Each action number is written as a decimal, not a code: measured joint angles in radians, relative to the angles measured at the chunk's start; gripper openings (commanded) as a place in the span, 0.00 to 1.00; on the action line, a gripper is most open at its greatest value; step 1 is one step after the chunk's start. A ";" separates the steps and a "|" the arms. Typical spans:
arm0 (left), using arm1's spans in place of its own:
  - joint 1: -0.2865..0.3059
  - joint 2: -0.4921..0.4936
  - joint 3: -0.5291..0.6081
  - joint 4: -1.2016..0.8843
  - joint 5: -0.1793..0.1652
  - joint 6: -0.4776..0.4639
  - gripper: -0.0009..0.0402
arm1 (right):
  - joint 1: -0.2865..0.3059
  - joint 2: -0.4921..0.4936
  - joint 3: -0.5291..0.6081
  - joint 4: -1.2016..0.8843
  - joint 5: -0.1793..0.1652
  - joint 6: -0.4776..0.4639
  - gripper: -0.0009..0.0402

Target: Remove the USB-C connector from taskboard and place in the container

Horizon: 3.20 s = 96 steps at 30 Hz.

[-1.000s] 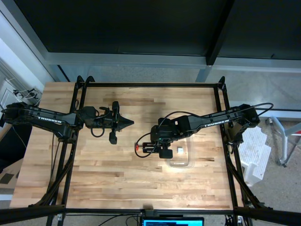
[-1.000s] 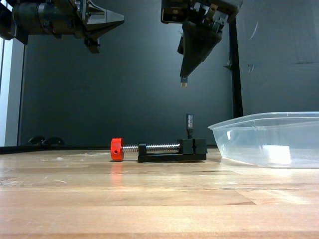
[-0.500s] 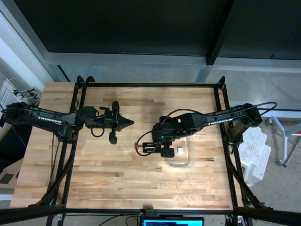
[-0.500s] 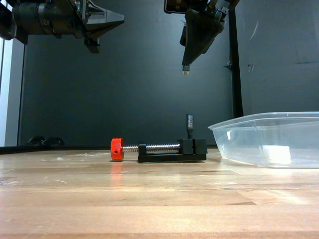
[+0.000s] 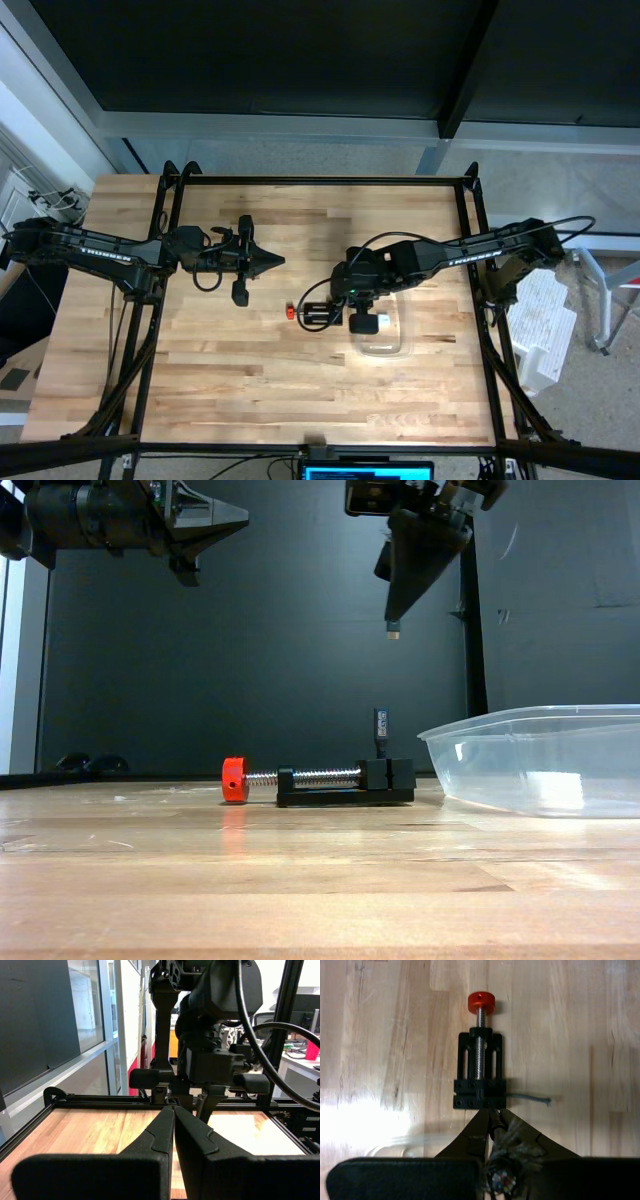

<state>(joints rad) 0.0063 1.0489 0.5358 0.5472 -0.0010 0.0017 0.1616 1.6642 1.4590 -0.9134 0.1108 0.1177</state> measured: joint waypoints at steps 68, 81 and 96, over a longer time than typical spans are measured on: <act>0.000 0.000 0.000 0.000 0.000 0.000 0.02 | -0.134 -0.552 -0.587 0.695 -0.132 -0.082 0.02; 0.000 0.000 0.000 0.000 0.000 0.000 0.02 | -0.184 -0.612 -0.760 1.113 -0.104 -0.112 0.02; 0.000 0.000 0.000 0.000 0.000 0.000 0.02 | -0.185 -0.626 -0.875 1.371 -0.130 -0.124 0.02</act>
<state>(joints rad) 0.0063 1.0489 0.5354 0.5468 -0.0006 0.0021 -0.0231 1.0386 0.5842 0.4576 -0.0193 -0.0063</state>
